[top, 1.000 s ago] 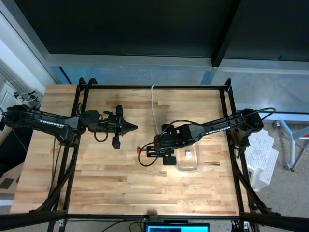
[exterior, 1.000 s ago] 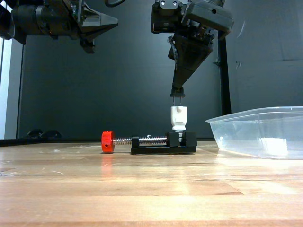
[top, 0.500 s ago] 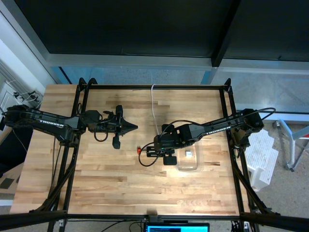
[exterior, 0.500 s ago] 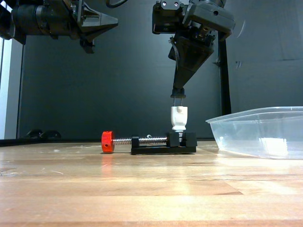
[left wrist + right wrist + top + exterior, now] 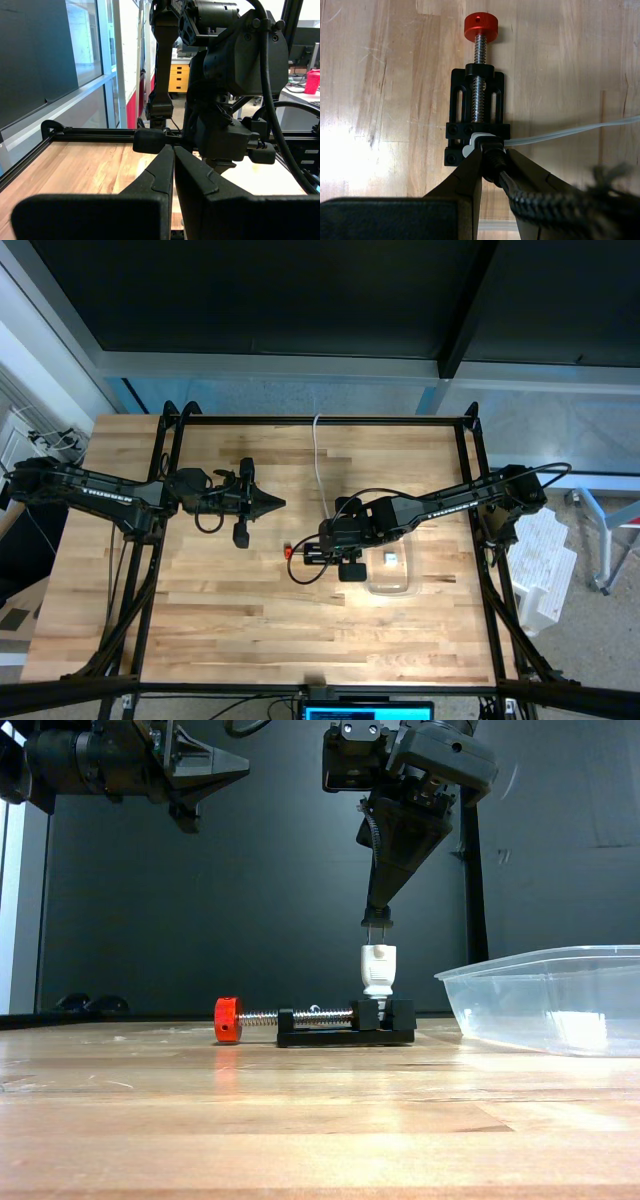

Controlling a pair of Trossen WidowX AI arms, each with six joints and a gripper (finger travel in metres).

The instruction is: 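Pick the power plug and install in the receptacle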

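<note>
Centre of low view, hanging nose-down: right end effector (image 5: 377,910), narrow, pinched on power plug (image 5: 377,923). Plug prongs pointing down, directly over the receptacle (image 5: 377,968); cannot tell whether just touching its top face or a hair above, not pushed in. Receptacle upright, clamped in black vise (image 5: 345,1020), red knob (image 5: 227,1020) sticking out to frame left. In the right wrist view, same stack seen from above: plug (image 5: 491,152) between the fingers, over the white socket at the vise jaw end, white cable (image 5: 570,133) running off sideways.

Upper left of low view, parked high: left end effector (image 5: 235,762), tips pointing toward frame centre, well apart from the vise. In the left wrist view, fingers (image 5: 160,170) pressed together, holding nothing.

Lower right of low view: clear tray (image 5: 545,1000) on the bench (image 5: 300,1120), just beside the vise, small white piece (image 5: 391,558) inside.

Versus a second ago: almost no change. Plug and receptacle at same spot, same gap. Right arm's upper housing shifted very slightly toward frame right. Left arm, vise, tray unmoved.
</note>
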